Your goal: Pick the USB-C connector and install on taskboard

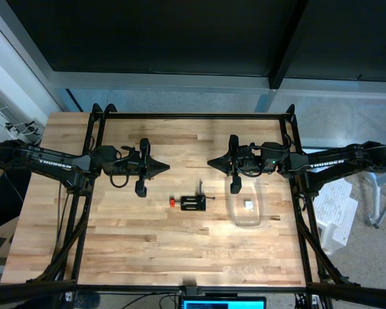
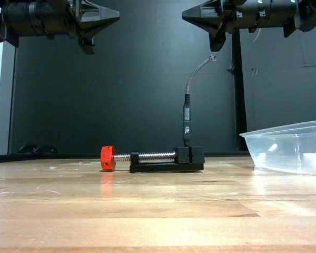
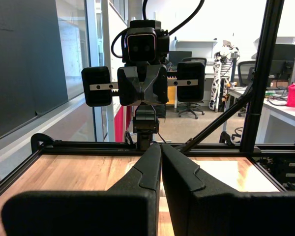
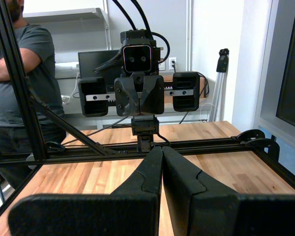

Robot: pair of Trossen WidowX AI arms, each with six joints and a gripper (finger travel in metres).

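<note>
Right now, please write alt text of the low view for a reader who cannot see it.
A black taskboard with an orange knob sits mid-table, a thin dark post standing upright on it. A clear tray lies at the right, and the left claw and right claw hang high above, shut, tips facing each other.

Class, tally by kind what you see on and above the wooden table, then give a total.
Robot grippers, jaws shut, high above the wooden table: 2 (left gripper, right gripper)
Black block fixture with orange-red knob and upright dark post: 1
Clear plastic tray: 1
Small white squarish piece inside the tray: 1
Total: 5
</note>
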